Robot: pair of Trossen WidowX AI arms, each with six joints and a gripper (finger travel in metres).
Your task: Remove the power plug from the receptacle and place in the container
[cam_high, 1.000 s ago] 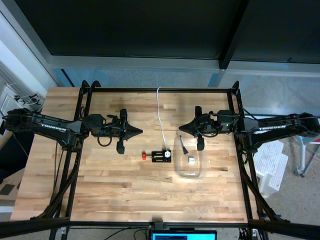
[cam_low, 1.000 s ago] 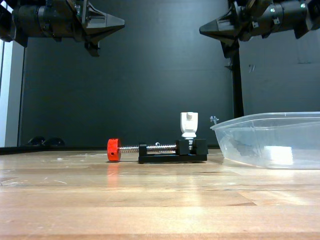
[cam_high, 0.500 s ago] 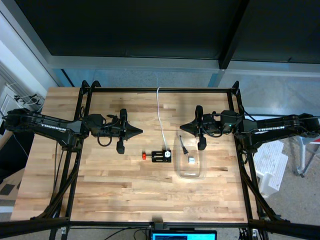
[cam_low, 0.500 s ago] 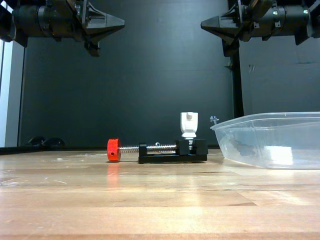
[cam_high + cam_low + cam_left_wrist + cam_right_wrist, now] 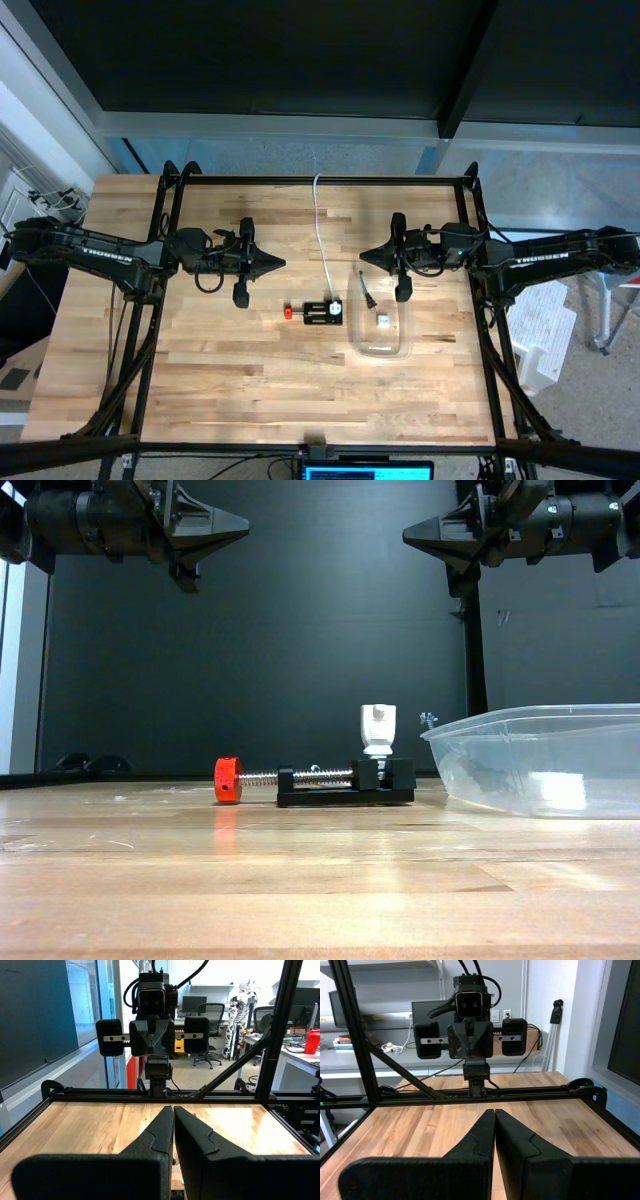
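The power plug, black with a short cord stub, lies in the far left part of the clear container, apart from both grippers. The white receptacle stands upright in a black mini vise, with nothing plugged into its top. My left gripper hangs shut and empty above the table, left of the vise. My right gripper is also shut and empty, high above the container's far end. The two wrist views show each pair of fingers pressed together, facing the other arm.
A long white cable runs from the receptacle to the table's far edge. The vise has a red knob on its left. A small white-grey block lies in the container. A black frame rims the table.
My right gripper has drawn back slightly to the right and risen a little. The left arm, plug, receptacle and container have not moved.
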